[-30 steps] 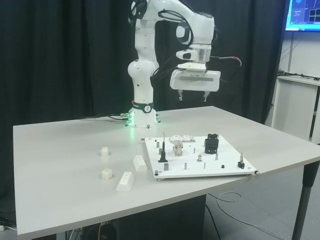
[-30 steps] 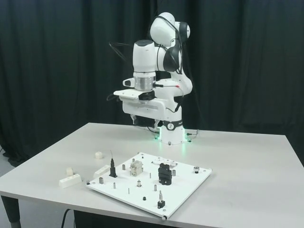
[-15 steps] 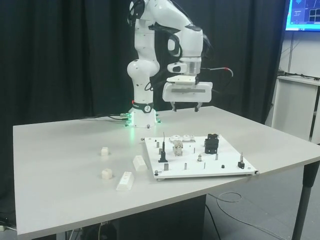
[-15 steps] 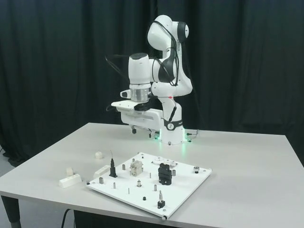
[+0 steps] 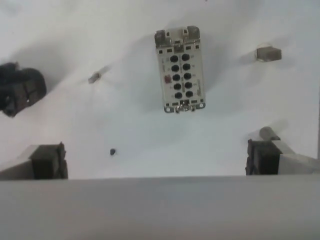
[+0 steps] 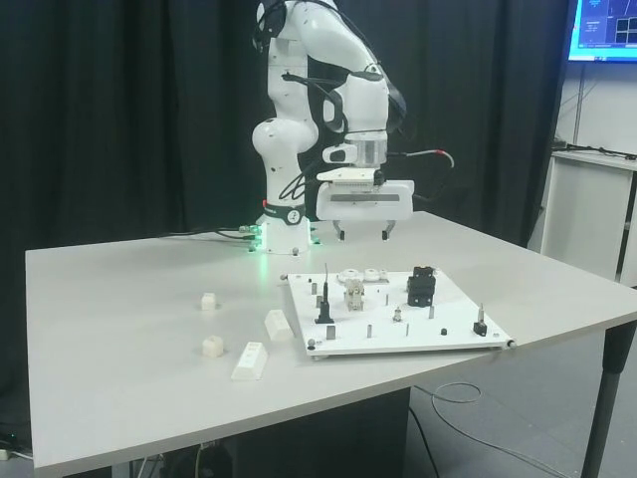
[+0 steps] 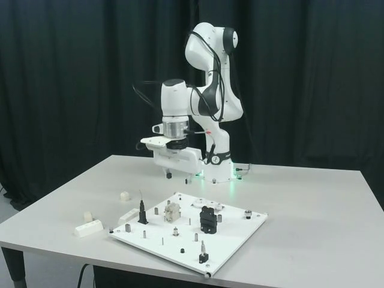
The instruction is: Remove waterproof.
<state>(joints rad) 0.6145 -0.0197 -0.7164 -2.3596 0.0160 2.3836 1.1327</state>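
A white board (image 6: 423, 336) (image 7: 231, 240) with small fittings lies on the grey table. On it stands a pale rectangular connector (image 5: 180, 70) (image 6: 354, 292) (image 7: 172, 212) with two rows of dark holes. My gripper (image 5: 155, 161) (image 6: 364, 235) (image 7: 178, 176) hangs well above the board's far edge, pointing down, open and holding nothing. In the wrist view the connector lies ahead of the line between the two fingertips (image 5: 47, 161), roughly centred between them.
A black connector (image 6: 420, 287) (image 7: 208, 219) (image 5: 20, 90) and a tall black pin (image 6: 324, 302) (image 7: 142, 213) also stand on the board, with several short pegs. White blocks (image 6: 250, 359) (image 7: 89, 228) lie on the table beside the board. The arm's base (image 6: 284, 231) is behind it.
The arm has folded down and swung the gripper lower, closer to its base and over the board's far edge. The fingers have stayed apart. Nothing on the table has moved.
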